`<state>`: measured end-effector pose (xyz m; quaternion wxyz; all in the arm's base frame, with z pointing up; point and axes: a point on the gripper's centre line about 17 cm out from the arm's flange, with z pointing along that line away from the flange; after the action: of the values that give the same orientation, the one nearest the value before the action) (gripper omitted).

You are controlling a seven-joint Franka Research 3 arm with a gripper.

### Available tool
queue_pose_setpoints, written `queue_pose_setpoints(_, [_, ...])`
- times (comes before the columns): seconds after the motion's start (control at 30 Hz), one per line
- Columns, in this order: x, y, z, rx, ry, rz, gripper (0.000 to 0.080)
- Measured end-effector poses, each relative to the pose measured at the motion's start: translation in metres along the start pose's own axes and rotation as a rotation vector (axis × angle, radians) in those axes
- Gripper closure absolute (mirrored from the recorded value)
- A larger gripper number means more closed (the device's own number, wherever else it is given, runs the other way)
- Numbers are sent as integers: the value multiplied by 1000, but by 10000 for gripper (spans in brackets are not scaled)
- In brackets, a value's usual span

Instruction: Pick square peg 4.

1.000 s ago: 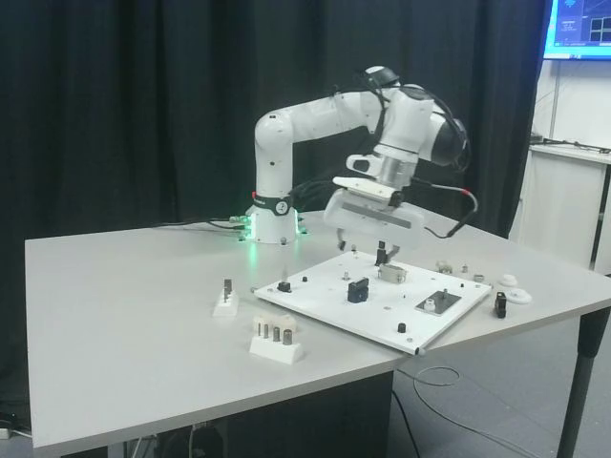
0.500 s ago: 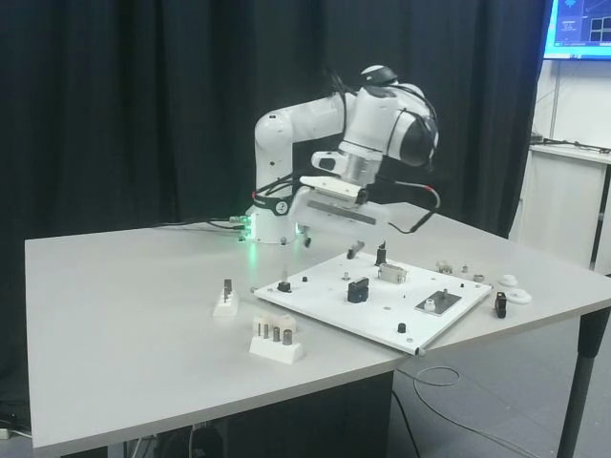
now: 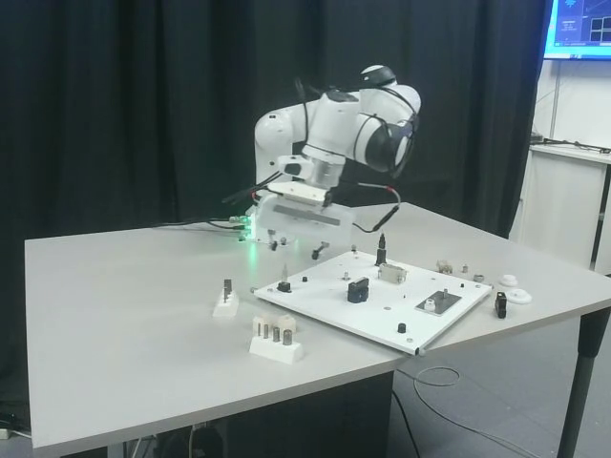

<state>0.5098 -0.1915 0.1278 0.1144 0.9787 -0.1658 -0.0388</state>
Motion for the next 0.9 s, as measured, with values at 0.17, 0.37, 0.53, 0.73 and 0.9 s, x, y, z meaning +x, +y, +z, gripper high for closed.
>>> queue_pose_setpoints(0.17, [-10,17,11,11,12,-8,3])
queue_pose_setpoints(0.37, [-22,37,23,27,36,2,3])
queue_pose_setpoints(0.53, [-31,50,32,44,60,16,3])
queue_pose_setpoints(0.73, [-41,64,43,67,94,36,3])
queue_pose_setpoints(0.9, [-50,75,51,86,114,49,3])
